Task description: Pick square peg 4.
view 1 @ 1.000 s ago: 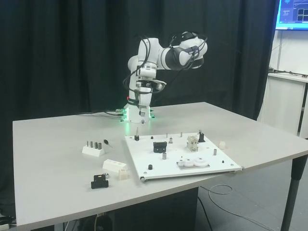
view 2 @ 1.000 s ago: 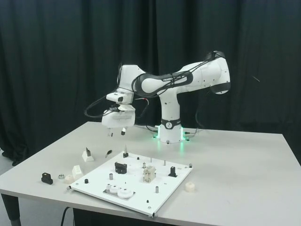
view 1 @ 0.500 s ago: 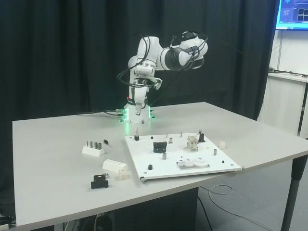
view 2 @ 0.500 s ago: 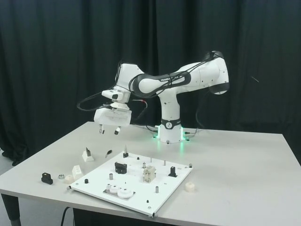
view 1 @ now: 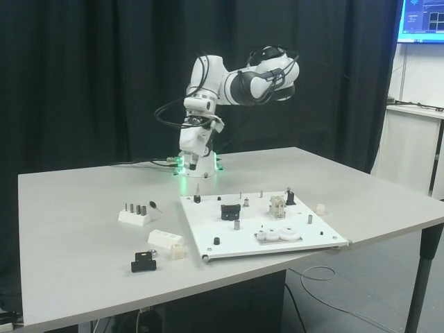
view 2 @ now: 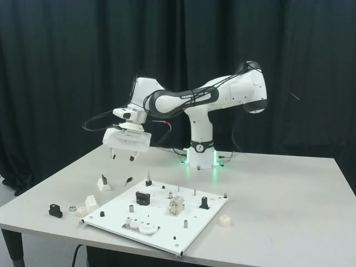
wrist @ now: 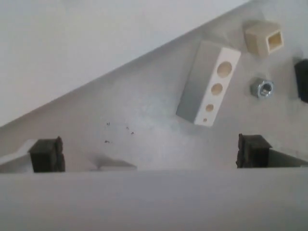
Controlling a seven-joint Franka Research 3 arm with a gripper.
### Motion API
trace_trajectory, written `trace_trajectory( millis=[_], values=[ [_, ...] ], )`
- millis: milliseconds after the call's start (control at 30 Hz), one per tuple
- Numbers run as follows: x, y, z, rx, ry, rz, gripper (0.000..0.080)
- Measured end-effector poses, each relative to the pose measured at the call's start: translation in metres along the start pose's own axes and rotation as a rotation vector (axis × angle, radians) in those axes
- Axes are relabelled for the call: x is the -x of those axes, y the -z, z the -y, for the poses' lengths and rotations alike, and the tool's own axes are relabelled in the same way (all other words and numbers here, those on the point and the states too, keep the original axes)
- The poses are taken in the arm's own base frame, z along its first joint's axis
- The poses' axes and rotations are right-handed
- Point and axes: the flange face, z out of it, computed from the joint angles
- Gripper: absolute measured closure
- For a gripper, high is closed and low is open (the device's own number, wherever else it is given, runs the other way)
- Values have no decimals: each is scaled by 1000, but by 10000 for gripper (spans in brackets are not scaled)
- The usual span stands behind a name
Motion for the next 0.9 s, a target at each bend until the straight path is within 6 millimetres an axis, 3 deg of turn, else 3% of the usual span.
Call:
trace_trajectory(
  millis=[900],
  values=[
    [27, -30, -59, -21, -103, 122, 3]
  ],
)
